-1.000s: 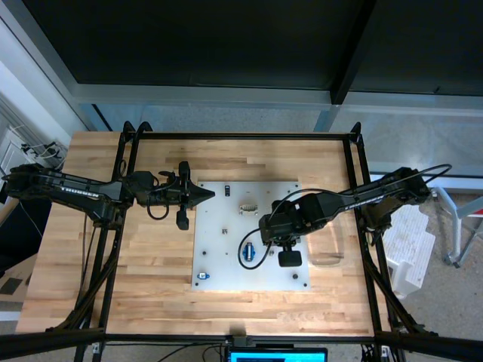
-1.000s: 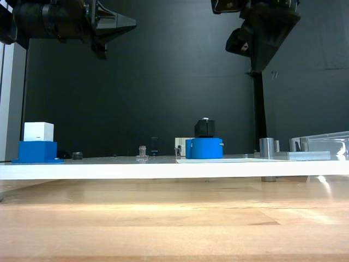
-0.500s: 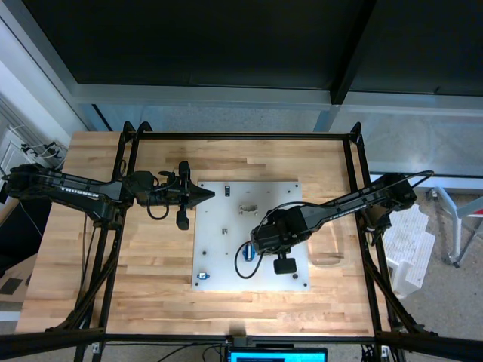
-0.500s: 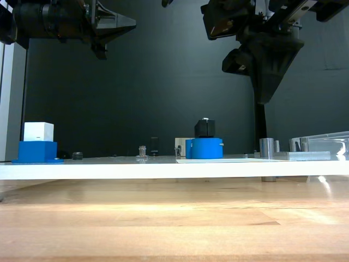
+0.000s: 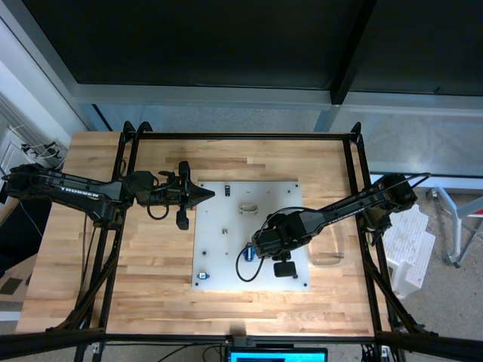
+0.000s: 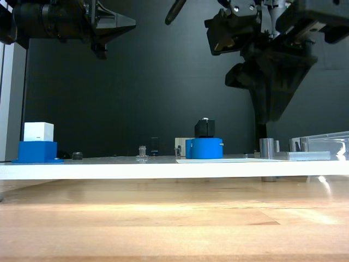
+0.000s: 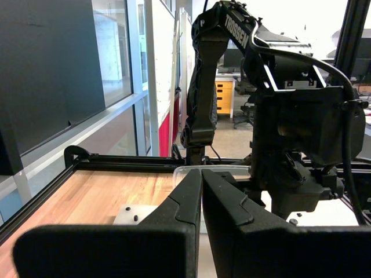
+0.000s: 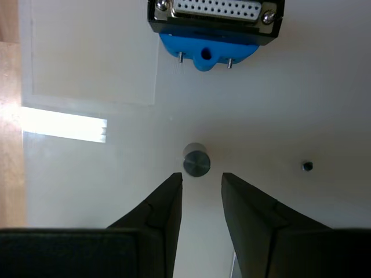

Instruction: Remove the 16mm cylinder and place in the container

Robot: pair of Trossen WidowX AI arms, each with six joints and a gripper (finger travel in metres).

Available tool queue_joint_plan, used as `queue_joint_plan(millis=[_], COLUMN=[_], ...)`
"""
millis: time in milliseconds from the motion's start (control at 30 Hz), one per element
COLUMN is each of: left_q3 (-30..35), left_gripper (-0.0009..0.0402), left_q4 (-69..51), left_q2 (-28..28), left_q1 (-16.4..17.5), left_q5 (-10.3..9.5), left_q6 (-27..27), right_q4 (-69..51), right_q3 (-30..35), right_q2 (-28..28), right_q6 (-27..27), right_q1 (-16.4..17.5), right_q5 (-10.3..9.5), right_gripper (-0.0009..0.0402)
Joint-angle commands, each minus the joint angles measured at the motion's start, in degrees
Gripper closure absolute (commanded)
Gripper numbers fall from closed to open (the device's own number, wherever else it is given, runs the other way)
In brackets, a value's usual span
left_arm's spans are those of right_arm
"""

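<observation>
Hovering above the short grey metal cylinder [image 8: 196, 163], right gripper [image 8: 200, 176] spread.
Looks stiff, slick, light: pinch its round sides. Left gripper [image 5: 205, 194] hangs closed, well apart.

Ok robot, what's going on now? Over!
Left hand shut, parked high at left. Right hand open, above cylinder, not touching. Cylinder upright in board. Nothing between them.
</observation>
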Motion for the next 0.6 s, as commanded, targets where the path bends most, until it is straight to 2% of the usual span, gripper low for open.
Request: queue_joint_plan(millis=[33, 600], left_q3=[0.0, 0.0], left_gripper=[0.0393, 0.0393], left_q4=[0.0, 0.0], left_q2=[0.0, 0.0], left_q1=[0.0, 0.0], left_q5=[0.0, 0.0], left_q6=[0.0, 0.0], right_q4=[1.4, 4.5], right_q3=[-1.0, -3.3], right_q2=[0.0, 0.0], right_q6=[0.0, 0.0], right_q1=[0.1, 0.6], right_q5=[0.0, -0.2], right_gripper=[0.0295, 0.0295])
